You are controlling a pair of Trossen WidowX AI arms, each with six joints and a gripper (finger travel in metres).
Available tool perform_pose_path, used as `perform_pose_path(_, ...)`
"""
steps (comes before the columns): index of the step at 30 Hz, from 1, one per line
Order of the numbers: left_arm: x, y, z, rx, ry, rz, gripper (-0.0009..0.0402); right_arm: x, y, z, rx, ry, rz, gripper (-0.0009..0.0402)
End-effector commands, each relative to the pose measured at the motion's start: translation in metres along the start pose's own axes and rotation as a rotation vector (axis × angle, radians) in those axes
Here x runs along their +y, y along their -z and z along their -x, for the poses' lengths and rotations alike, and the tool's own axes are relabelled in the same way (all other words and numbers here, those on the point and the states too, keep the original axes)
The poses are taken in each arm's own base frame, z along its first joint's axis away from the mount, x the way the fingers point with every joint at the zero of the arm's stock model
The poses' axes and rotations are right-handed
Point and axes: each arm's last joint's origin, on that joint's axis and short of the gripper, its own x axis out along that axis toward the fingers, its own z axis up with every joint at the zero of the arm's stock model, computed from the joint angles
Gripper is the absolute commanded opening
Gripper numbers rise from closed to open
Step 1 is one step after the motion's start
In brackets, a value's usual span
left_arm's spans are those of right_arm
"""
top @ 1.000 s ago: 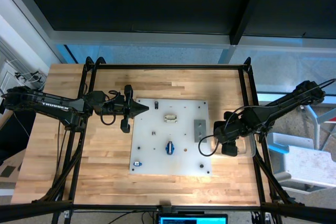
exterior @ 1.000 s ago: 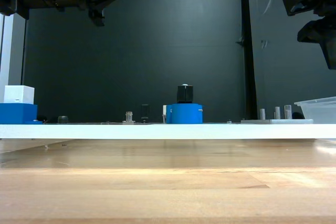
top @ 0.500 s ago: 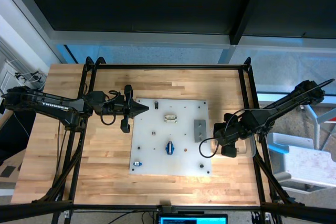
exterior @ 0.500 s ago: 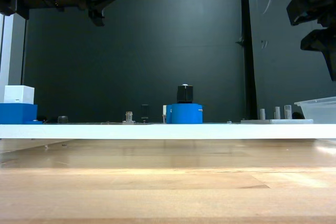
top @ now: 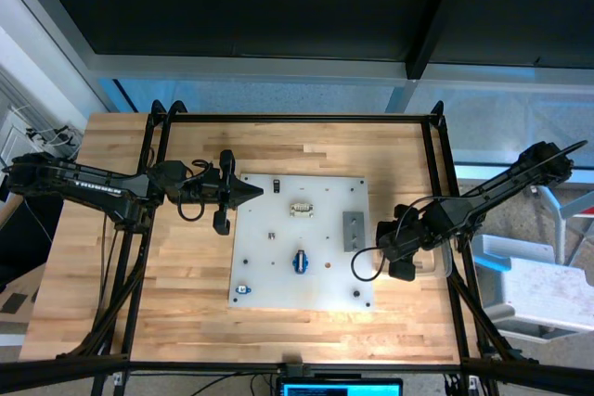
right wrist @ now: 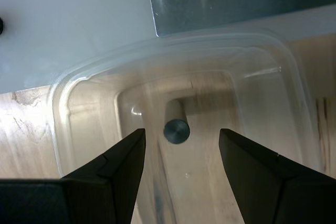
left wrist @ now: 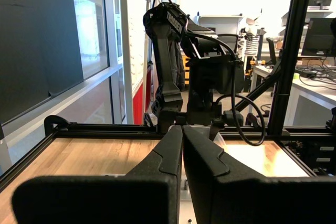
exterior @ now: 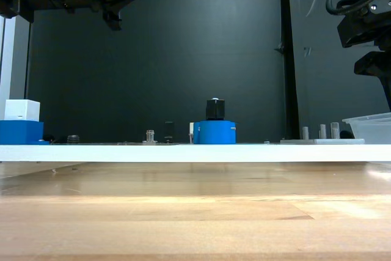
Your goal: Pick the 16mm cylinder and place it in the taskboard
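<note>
High view: the right tool [top: 404, 264] is hovering over the clear tray [top: 444, 264] at the surface's right edge, and the left tool [top: 249, 190] is hanging over the taskboard's [top: 278, 266] left edge. Left wrist: fingers pressed together. Right wrist: fingers spread and framing the 16mm cylinder [right wrist: 176, 129] in the tray. It should be descending straight and centred.

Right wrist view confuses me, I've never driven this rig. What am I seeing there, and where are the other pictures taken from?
Two robot arms stand at the left and right edges of the table. The high view looks down from above, the low view looks level along the tabletop, and each wrist view looks along that arm's hand. In the right wrist view the right hand is open. Its two dark fingers sit either side of the 16mm cylinder, a small dark-grey peg in the clear plastic tray at the right side of the taskboard. Nothing is held. The white board carries a blue fitting and a grey metal block. The left hand is shut, high above the board's far left corner.
</note>
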Motion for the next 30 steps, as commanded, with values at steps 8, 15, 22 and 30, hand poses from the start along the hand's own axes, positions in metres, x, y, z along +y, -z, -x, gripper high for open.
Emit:
perform_pose_path(8,0.0,0.0,0.0,0.0,0.0,0.0,0.0,0.003,0.0,-0.015,-0.004,-0.004,0.0,0.0188)
perform_pose_path(15,0.0,0.0,0.0,0.0,0.0,0.0,0.0,0.004,0.001,-0.023,-0.003,-0.003,0.002,0.0188)
perform_pose_path(22,0.0,0.0,0.0,0.0,0.0,0.0,0.0,0.002,0.004,-0.028,0.002,0.0,0.003,0.0188)
perform_pose_path(30,0.0,0.0,0.0,0.0,0.0,0.0,0.0,0.002,0.004,-0.028,-0.003,0.003,0.005,0.018)
